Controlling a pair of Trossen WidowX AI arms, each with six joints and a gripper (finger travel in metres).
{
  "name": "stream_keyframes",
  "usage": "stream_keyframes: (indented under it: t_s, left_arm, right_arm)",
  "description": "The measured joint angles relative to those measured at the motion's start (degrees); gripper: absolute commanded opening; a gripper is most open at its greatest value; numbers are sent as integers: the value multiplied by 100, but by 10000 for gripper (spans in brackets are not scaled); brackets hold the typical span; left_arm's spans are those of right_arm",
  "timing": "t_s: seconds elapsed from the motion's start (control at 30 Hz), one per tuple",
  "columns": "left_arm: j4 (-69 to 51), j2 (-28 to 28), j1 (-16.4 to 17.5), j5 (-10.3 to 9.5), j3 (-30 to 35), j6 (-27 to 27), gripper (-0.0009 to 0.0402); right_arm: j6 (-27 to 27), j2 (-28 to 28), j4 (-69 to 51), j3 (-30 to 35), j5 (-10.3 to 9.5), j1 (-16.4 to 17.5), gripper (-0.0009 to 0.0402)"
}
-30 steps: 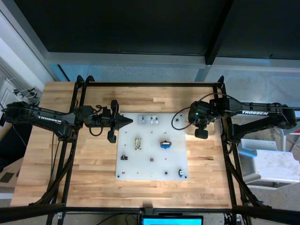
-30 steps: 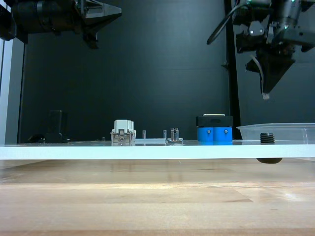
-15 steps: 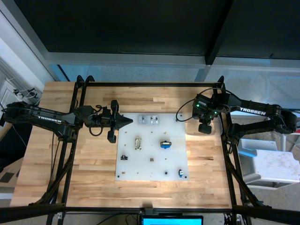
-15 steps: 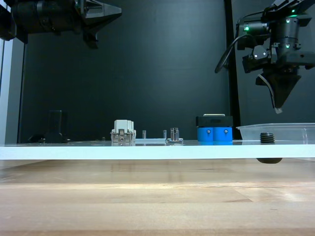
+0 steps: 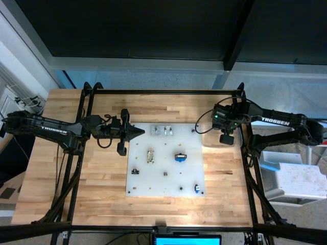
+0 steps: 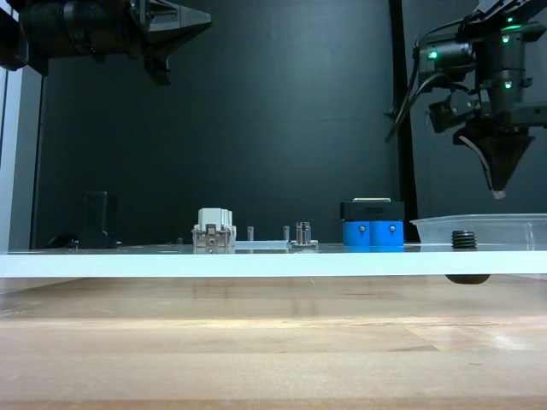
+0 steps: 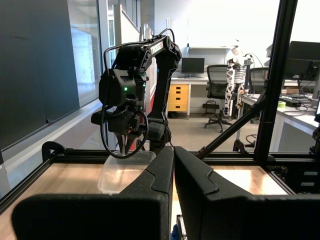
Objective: Remove the rj45 connector and place it in the container
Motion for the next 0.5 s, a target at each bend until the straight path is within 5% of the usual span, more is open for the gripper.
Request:
stream_keyframes:
  t_s: [0.13, 0.5]
  left_arm:
    - [0, 0, 0, 0, 0, 0, 0]
    - [0, 0, 0, 0, 0, -2, 0]
  right_arm:
    - [26, 0, 15, 2, -214, 4, 77]
    - [140, 0, 33, 4, -214, 2, 170]
